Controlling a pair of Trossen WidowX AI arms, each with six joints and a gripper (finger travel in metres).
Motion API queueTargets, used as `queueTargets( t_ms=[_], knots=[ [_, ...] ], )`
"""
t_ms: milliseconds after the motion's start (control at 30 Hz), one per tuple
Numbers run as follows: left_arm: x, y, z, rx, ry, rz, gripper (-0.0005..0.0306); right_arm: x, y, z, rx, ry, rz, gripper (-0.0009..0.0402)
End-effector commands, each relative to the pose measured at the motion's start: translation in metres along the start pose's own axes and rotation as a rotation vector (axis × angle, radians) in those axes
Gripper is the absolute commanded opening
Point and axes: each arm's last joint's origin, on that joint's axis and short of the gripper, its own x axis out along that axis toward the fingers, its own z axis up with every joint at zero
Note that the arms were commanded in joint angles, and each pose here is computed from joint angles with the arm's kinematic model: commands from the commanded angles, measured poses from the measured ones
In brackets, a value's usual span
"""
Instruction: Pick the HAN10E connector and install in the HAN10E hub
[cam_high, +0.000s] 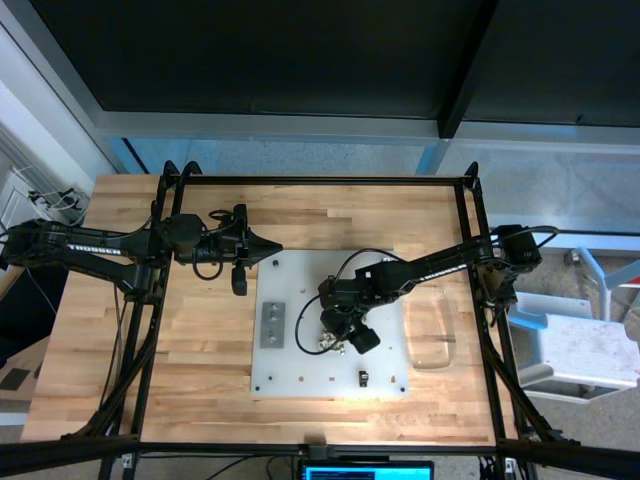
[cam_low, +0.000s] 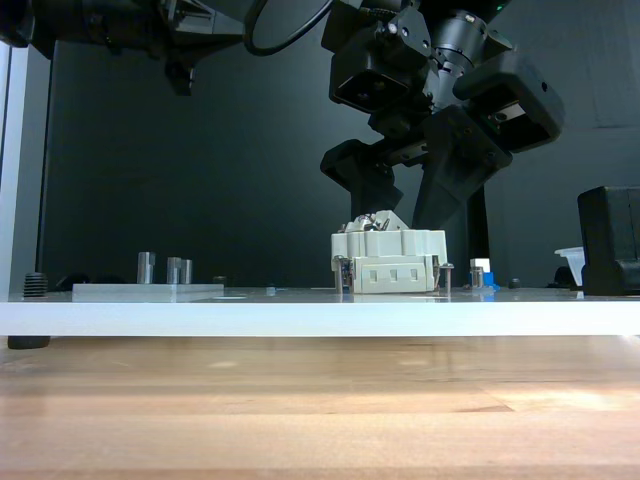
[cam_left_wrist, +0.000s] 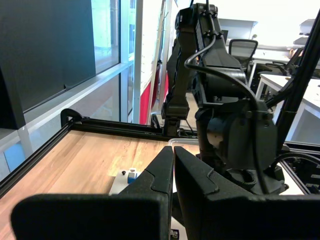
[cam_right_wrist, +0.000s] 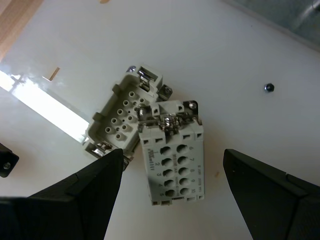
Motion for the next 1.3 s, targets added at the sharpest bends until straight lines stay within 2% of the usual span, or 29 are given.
queueTargets(
  t_ms=[33,600,1067,1300],
  knots=[
    [0.0000,0.0001,-0.0003,0.000,0.001,0.000,0.0001,0.0015,-0.0005,-0.0003,-0.005,0.001,-0.001,0.0276],
    [0.0000,0.0000,0.0002,0.000,-0.002,0.000,0.0001,0.0013,-0.0038,-0.0022,-0.036,0.003,-0.004,0.0204],
    [0.0000,0.0001,0.0000,0.000,-0.001,0.000,0.0001,0.0025,-0.0039,-0.0036,-0.044,0.002,-0.006,0.0185],
    [0.0000,0.0001,0.0000,0.000,-0.001,0.000,0.0000,0.0024,-0.0039,-0.0036,-0.063,0.003,-0.005,0.0120]
  ],
)
